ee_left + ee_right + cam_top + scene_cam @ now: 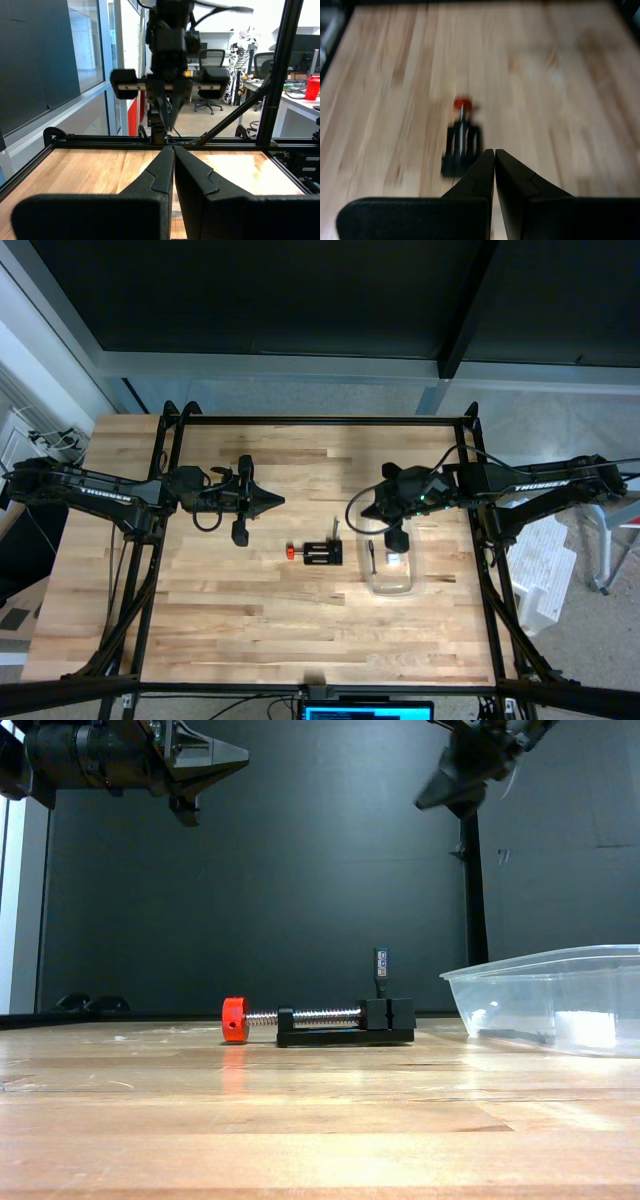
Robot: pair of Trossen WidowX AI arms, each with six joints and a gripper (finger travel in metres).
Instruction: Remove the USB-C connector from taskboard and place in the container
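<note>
We see the left gripper (278, 501) raised above the desk (250, 630), off to the left of the taskboard (322, 553) and well apart from it. Its fingers are pressed together with nothing between them. The right gripper (365, 510) hangs high in the air near the far left corner of the container (396, 583). Its fingers are likewise closed tip to tip on nothing, and they point down toward the taskboard.

The taskboard lies flat on the desk with its red knob (234, 1019) at the left end. A thin pin (381, 970) stands upright near its right end. The clear container sits just to its right, near but not touching.

Inside the container, along its left side, lies a slim black stick that we take to be the connector (371, 557), though it is very small from above. A small white piece (394, 558) rests beside it on the container's floor. Neither gripper touches either of them.
</note>
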